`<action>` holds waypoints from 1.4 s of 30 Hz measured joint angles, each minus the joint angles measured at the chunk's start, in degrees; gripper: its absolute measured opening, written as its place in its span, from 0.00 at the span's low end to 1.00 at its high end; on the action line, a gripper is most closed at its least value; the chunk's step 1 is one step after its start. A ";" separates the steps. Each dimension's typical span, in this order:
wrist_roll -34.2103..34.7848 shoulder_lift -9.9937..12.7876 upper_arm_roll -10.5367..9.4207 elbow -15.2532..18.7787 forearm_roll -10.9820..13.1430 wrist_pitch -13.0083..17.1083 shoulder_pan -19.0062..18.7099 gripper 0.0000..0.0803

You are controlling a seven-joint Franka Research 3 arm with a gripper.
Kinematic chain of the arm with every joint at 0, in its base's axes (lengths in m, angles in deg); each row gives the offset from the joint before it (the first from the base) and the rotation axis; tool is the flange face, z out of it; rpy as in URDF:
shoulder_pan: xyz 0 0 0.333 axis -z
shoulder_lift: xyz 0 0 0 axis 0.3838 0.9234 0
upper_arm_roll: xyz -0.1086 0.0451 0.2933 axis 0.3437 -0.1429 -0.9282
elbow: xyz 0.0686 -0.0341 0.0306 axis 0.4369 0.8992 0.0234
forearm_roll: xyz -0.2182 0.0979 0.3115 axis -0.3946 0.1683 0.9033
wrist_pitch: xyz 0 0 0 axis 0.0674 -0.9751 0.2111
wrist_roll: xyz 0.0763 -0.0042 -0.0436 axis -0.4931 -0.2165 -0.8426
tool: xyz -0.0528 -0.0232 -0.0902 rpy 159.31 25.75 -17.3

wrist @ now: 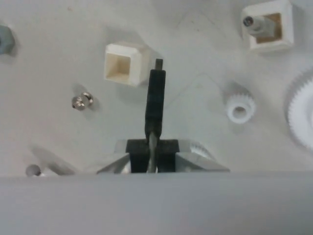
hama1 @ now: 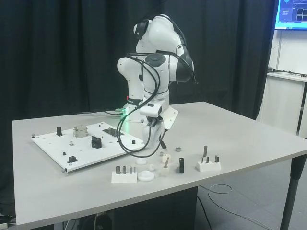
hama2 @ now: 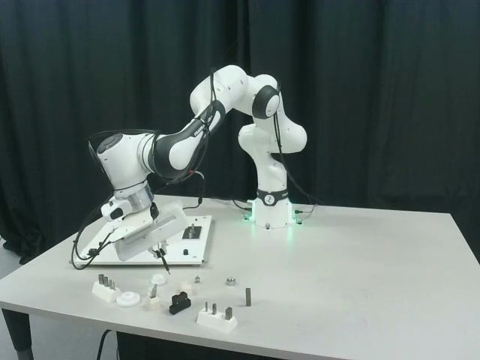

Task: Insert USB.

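Here, in the wrist view, my gripper [wrist: 152, 147] was pinching the USB plug [wrist: 156, 100], my two black fingers [wrist: 137, 152] pressed against its sides. The plug stuck out past my fingertips above the bare grey tabletop [wrist: 49, 58]. Just beside its tip stood a hollow white square block [wrist: 125, 62]. A small white gear [wrist: 240, 106] lay near it, and a second white block [wrist: 268, 25] with a peg in it sat farther off.

In the first room view, I hung low over the front part of the tabletop, my gripper [hama1: 163, 143] tilted downward with the plug in it. The white board [hama1: 86, 142] lay toward the left edge, well apart from my fingers. A white holder with pegs [hama1: 124, 176] stood near the front edge.

In the second room view, my gripper [hama2: 161, 259] held the plug just off the front edge of the board [hama2: 150, 251], above the loose parts and a black piece [hama2: 178, 303].
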 joint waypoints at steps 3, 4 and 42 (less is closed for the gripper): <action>-0.15 -0.01 0.15 -0.42 -1.21 -0.01 0.04 0.04; -0.17 -0.02 0.18 -0.53 -1.65 -0.02 0.06 0.04; -6.00 -5.97 0.24 2.07 -20.67 -4.76 7.40 0.04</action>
